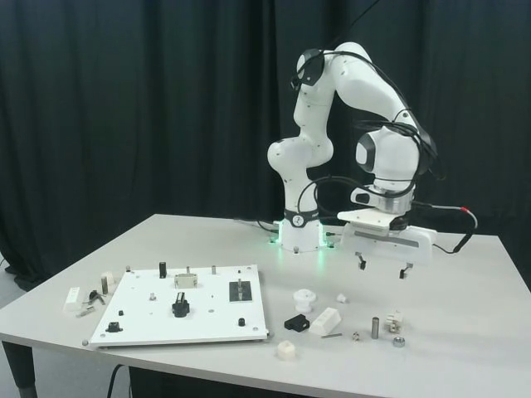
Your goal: Remove square peg 3.
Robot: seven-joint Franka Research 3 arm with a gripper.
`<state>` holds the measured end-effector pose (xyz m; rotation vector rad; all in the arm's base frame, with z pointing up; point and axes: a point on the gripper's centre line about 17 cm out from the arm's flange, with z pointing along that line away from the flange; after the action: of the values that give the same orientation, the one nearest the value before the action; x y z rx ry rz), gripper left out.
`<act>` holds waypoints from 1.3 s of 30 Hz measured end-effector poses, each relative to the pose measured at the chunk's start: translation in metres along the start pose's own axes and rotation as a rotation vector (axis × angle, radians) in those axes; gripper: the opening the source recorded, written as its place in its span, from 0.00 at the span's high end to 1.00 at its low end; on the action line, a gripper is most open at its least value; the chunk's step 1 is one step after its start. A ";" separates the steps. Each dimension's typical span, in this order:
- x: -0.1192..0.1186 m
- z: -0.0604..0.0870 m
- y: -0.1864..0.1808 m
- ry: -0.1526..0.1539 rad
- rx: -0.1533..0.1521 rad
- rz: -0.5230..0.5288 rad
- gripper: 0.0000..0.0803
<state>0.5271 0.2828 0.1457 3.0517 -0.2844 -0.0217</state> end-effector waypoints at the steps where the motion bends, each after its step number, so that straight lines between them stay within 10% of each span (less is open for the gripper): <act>1: 0.000 -0.001 0.001 -0.001 -0.001 0.009 0.00; 39: 0.045 -0.012 0.086 -0.008 -0.104 -0.105 0.00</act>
<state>0.5558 0.1910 0.1644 2.9601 -0.1197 -0.0530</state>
